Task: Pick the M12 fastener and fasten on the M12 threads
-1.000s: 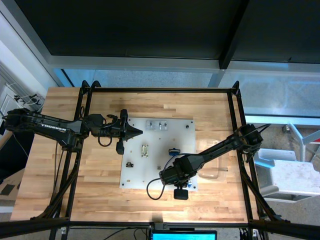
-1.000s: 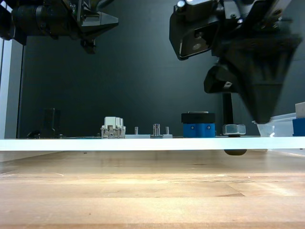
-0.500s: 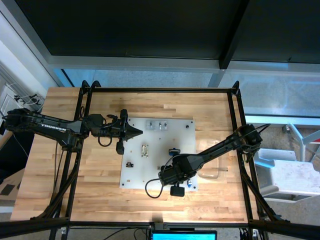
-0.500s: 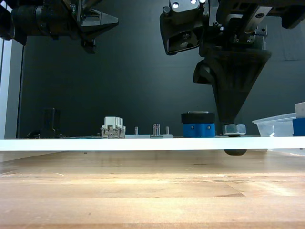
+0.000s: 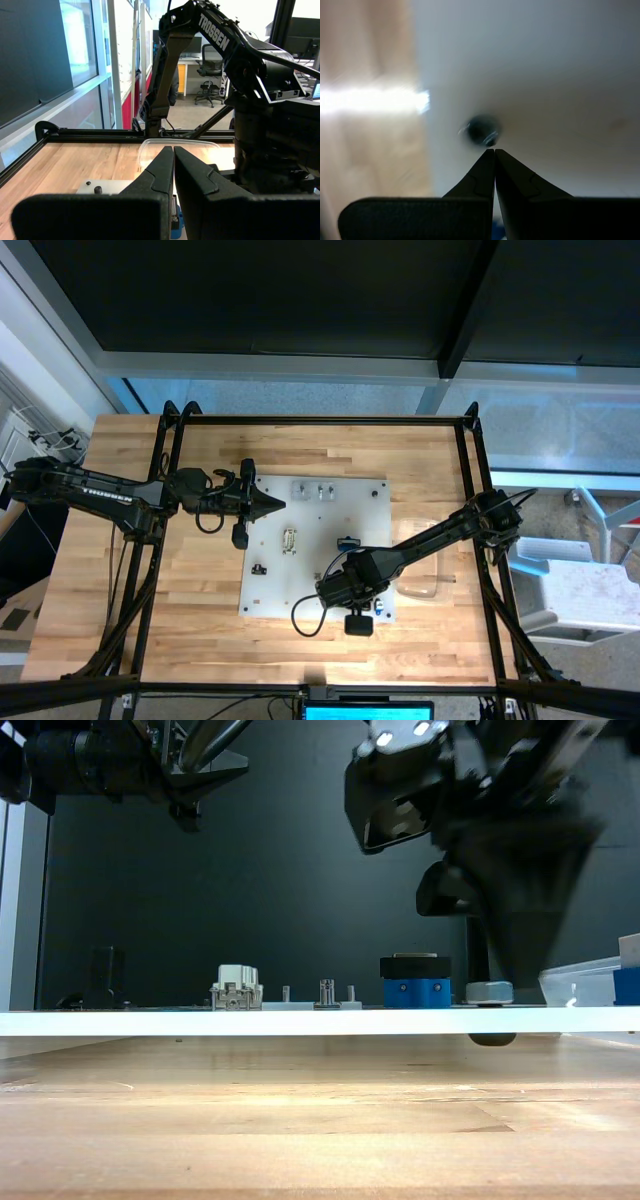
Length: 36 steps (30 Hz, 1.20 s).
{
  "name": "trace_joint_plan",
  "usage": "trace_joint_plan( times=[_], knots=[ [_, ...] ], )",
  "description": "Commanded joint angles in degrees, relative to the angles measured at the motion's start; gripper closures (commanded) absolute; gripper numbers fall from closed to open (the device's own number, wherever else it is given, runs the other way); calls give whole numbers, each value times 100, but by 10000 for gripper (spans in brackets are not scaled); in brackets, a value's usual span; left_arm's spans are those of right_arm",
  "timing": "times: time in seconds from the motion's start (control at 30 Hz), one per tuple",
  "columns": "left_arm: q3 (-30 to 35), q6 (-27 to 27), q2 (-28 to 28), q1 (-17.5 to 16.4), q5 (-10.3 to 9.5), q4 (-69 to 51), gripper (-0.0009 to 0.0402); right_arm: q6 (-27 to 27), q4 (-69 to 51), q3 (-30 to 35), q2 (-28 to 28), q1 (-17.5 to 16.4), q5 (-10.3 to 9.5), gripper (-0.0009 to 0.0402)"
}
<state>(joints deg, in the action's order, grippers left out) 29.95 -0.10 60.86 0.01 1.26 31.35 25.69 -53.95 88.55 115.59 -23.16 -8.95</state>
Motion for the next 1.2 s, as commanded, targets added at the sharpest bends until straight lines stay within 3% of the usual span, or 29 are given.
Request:
trace_joint_plan(
  times=[0.03, 0.17, 0.2, 0.33, 0.4, 1.2],
  knots=[
    [0, 0, 0, 0, 0, 2, 393, -98, -181, -2, -94, -28, -260, 393],
    [0, 0, 0, 0, 0, -2, 393, -87, -192, -2, -129, -31, -216, 393],
    [0, 0, 0, -2, 0, 0, 393, -55, -188, -2, -129, -31, -92, 393],
    [0, 0, 0, 0, 0, -2, 393, 332, -157, 15, -151, -33, 732, 393],
    [0, 0, 0, 0, 0, -2, 393, 409, -96, 50, -151, -28, 929, 393],
    [0, 0, 0, 0, 0, -2, 393, 546, 256, -153, -72, -48, 986, 393]
  ],
)
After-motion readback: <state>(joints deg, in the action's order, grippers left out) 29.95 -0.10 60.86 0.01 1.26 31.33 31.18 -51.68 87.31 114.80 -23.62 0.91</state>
